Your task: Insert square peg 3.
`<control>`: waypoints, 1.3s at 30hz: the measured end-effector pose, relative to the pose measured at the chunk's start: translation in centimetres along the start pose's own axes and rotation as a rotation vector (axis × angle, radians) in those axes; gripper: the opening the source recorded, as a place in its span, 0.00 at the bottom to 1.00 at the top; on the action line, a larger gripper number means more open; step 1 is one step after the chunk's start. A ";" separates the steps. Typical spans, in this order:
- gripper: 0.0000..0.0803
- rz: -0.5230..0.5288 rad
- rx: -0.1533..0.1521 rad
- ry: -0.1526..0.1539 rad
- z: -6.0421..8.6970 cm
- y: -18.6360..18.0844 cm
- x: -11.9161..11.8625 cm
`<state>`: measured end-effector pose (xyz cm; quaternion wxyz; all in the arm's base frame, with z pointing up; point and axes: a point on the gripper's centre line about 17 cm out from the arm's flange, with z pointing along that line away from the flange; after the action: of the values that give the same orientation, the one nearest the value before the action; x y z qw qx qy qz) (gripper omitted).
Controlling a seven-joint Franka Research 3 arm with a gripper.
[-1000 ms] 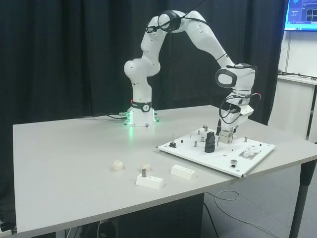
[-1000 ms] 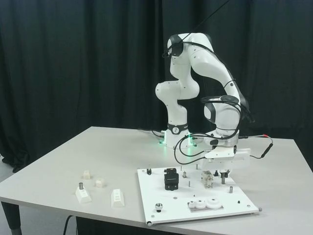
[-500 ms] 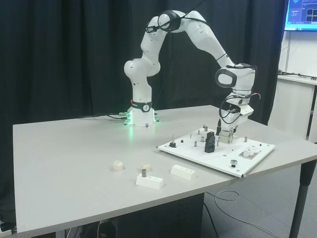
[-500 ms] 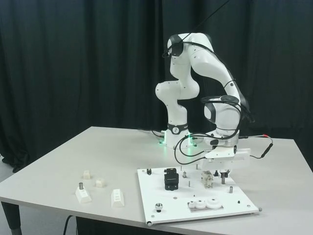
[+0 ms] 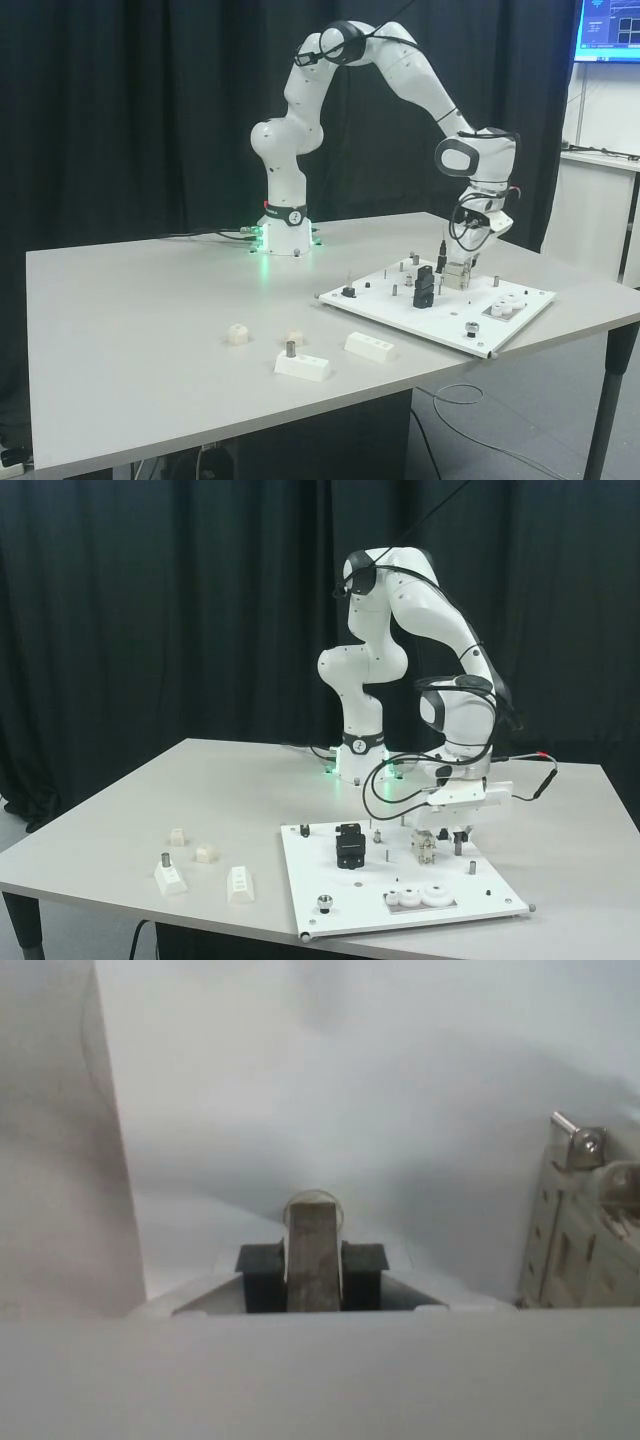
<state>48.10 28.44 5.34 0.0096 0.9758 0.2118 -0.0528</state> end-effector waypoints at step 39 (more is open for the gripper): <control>0.14 0.007 -0.023 0.016 0.5 -0.1 0.0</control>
<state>48.00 28.51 4.89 0.0194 0.9768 0.2091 -0.0424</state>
